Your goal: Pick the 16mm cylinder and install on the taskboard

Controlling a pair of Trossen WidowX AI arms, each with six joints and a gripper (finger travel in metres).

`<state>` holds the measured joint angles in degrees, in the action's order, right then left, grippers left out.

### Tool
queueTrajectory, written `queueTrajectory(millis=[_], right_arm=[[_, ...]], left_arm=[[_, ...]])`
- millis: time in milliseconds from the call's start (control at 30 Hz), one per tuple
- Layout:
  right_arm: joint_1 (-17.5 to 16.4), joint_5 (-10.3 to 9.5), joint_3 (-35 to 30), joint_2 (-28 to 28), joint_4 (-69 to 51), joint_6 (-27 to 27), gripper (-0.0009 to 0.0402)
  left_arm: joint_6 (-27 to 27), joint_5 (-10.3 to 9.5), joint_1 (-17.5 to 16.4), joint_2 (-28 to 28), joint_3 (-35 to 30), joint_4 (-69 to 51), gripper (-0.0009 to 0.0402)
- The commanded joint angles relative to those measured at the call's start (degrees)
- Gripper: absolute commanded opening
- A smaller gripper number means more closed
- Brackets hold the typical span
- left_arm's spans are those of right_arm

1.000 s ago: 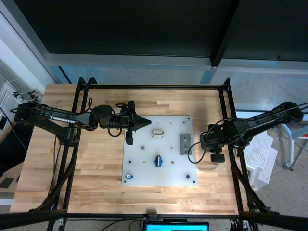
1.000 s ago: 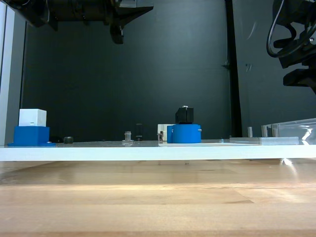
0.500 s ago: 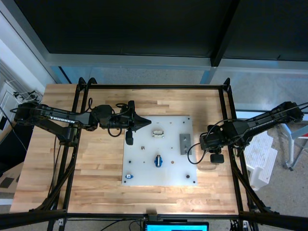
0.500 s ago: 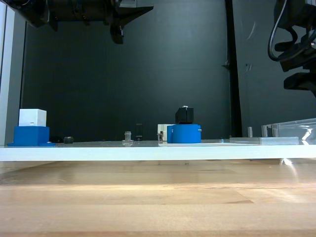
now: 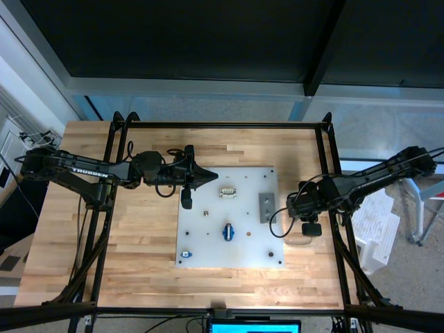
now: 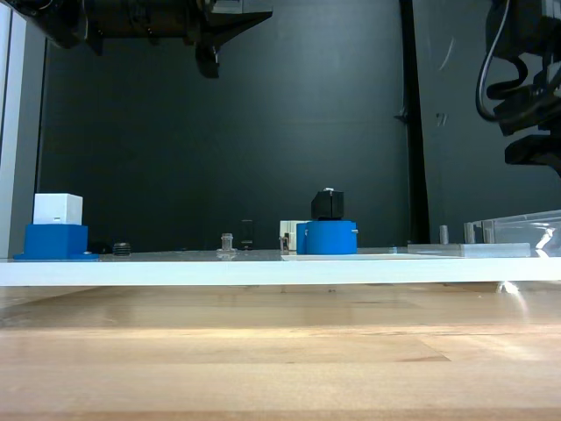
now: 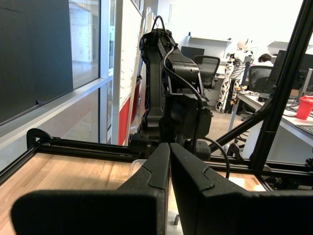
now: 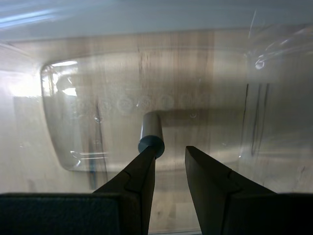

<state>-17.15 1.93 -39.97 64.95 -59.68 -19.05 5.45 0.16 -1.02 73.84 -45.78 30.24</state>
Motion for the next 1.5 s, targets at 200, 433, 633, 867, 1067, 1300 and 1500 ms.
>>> queueTrajectory(millis=[200, 433, 633, 867, 1067, 1300, 1500], right_arm=[[-0.17, -0.09, -0.04, 3.67, 0.28, 0.02, 0.0083], [-0.33, 0.0, -0.35, 3.69, 0.83, 0.0, 0.0083], [-0.42, 0.0, -0.35, 3.72, 0.87, 0.0, 0.0083], [-0.52, 0.02, -0.35, 3.72, 0.87, -0.02, 0.0083], [-0.55, 0.0, -0.35, 3.72, 0.87, -0.02, 0.0083], [-0.57, 0.02, -0.35, 3.72, 0.87, -0.02, 0.0083], [-0.63, 0.02, -0.35, 3.72, 0.87, -0.02, 0.0083]], left_arm=[[-0.02, 0.0, 0.0, 0.02, -0.02, 0.02, 0.0], [-0.02, 0.0, 0.0, 0.02, -0.02, 0.02, 0.0], [-0.02, 0.0, -0.02, 0.02, -0.02, 0.02, 0.0], [-0.02, 0.0, 0.0, 0.02, -0.02, 0.02, 0.0], [-0.02, 0.02, -0.02, 0.02, -0.02, 0.02, 0.0], [-0.02, 0.0, 0.0, 0.02, -0.02, 0.02, 0.0], [-0.02, 0.0, 0.0, 0.02, -0.02, 0.02, 0.0]])
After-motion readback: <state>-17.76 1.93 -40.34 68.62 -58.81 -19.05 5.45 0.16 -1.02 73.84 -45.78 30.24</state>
